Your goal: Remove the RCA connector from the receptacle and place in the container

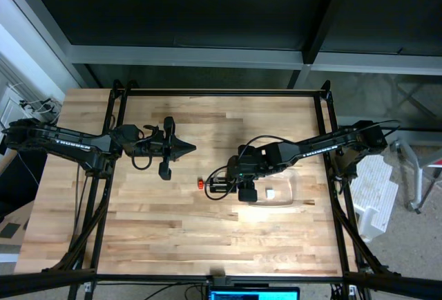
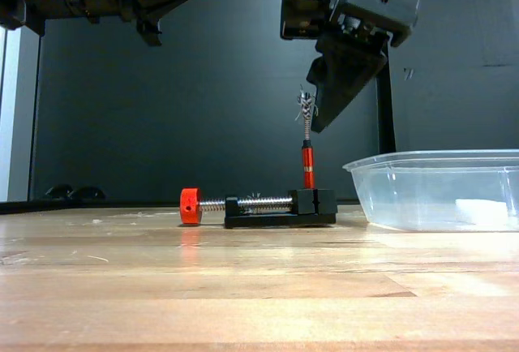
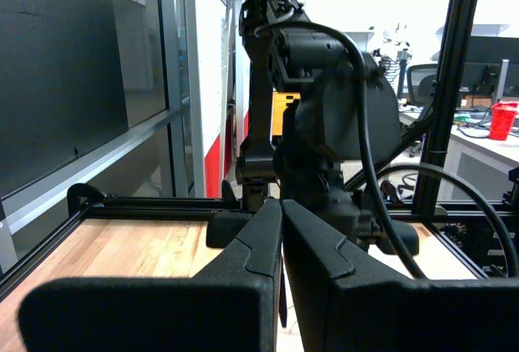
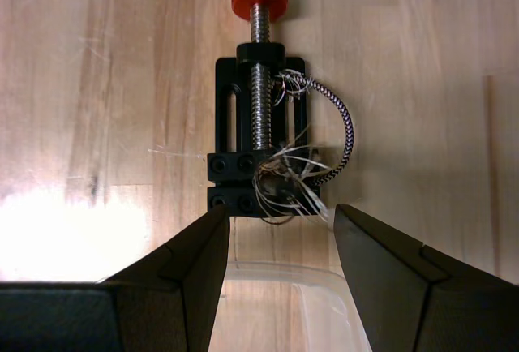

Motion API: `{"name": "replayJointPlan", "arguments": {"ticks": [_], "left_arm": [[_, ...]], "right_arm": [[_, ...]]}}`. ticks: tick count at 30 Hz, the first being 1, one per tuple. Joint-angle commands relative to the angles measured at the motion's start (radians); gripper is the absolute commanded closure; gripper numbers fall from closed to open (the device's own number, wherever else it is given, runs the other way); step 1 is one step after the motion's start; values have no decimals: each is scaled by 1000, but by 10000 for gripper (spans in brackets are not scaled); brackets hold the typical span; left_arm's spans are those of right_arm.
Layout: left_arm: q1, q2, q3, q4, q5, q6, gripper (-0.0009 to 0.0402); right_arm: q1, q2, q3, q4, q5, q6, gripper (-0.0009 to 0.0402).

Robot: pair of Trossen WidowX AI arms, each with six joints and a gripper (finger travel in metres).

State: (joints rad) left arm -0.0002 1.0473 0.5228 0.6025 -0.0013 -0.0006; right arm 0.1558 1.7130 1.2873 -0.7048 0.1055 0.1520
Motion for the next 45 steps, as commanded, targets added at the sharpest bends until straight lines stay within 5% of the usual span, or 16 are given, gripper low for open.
{"name": "replayJointPlan", "arguments": {"ticks": [1, 27, 45], "left_arm": [[0, 0, 0, 0, 0, 0, 393], [0, 0, 0, 0, 0, 0, 393], [0, 0, 0, 0, 0, 0, 393]], "right_arm": [[1, 18, -1, 16, 0, 0, 214], [2, 110, -2, 93, 6, -11, 216], [2, 88, -2, 88, 3, -11, 283]]}}
